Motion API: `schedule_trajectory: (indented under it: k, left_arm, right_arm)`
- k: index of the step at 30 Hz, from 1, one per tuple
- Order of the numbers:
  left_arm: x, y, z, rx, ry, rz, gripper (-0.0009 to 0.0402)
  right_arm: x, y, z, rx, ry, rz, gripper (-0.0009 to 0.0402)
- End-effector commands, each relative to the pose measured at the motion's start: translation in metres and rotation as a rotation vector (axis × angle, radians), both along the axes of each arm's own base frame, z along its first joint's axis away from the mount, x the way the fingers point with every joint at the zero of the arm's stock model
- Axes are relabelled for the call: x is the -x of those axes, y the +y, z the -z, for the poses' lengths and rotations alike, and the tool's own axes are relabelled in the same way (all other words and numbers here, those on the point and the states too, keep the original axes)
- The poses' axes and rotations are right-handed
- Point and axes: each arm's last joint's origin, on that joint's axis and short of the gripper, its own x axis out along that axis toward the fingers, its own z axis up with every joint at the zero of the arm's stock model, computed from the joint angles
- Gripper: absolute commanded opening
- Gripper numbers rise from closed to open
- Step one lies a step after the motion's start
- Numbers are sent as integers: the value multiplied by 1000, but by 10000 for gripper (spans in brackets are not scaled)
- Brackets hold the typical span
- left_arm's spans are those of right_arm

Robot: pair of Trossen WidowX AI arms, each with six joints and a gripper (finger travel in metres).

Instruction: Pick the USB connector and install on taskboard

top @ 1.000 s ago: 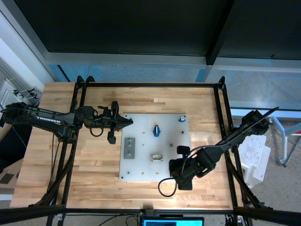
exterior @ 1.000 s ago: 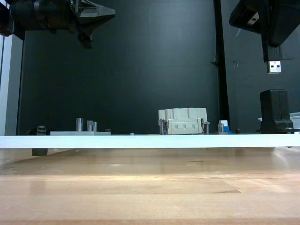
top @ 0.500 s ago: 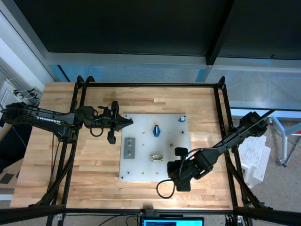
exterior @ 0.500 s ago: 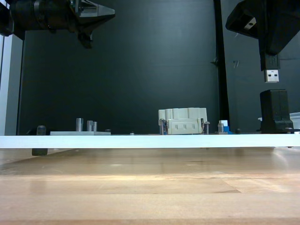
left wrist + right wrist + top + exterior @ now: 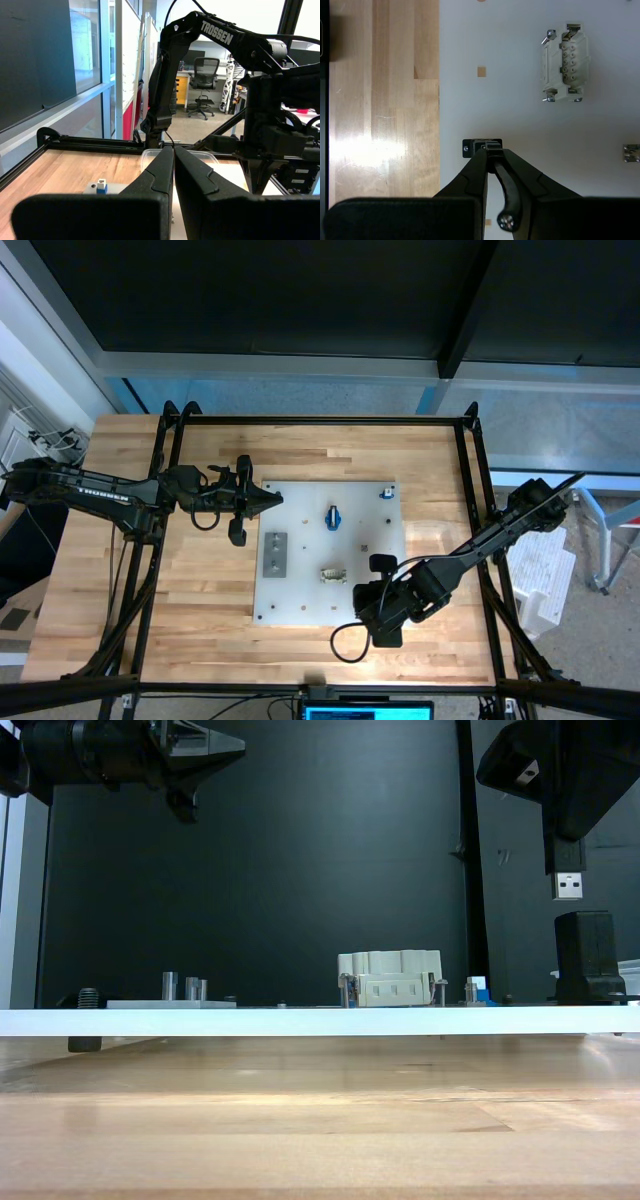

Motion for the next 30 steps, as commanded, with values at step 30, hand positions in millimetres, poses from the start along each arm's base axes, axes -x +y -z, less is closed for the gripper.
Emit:
schedule_trajectory:
  k: [30]
  left_arm:
    - [0,0,0,0,-1,0,0]
  right_arm:
    - [2,2,5,-3,23,-13,0]
